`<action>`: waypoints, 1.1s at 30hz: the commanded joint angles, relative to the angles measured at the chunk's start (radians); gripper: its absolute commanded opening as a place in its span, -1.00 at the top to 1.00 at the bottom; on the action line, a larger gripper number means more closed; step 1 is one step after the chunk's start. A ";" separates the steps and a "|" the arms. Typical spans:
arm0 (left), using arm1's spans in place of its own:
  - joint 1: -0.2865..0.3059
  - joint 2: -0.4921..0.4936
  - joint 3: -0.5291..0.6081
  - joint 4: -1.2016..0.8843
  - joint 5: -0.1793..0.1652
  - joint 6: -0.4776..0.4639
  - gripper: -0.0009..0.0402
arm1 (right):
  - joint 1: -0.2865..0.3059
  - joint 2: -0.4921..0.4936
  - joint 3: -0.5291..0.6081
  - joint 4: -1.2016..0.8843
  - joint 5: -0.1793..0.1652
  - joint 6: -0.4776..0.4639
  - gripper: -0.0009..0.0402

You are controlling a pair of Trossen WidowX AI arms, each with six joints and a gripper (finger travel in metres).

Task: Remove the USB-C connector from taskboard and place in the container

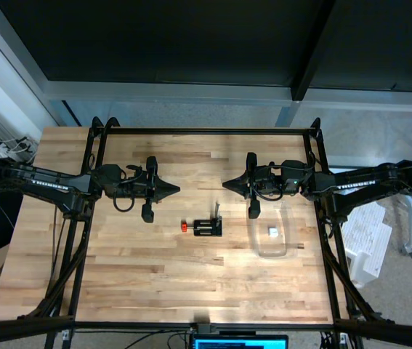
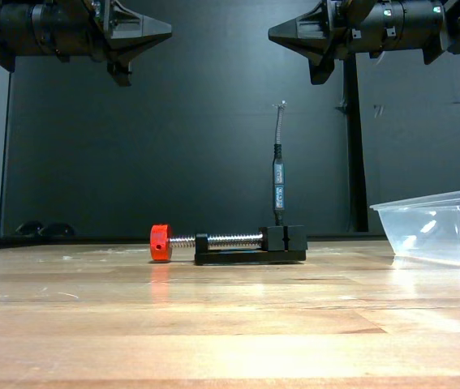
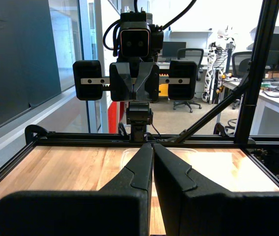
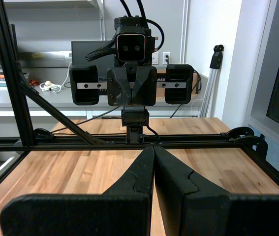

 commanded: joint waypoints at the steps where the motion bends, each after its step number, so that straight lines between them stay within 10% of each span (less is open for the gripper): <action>1: 0.000 0.000 0.000 0.000 0.000 0.000 0.96 | 0.000 0.000 0.000 0.000 0.000 0.000 0.96; 22: 0.000 0.000 0.000 0.000 0.000 0.000 0.96 | 0.000 -0.003 0.005 -0.021 -0.015 0.005 0.96; 33: 0.000 0.000 0.000 0.000 0.000 0.000 0.96 | 0.060 0.017 0.229 -0.644 -0.034 0.001 0.96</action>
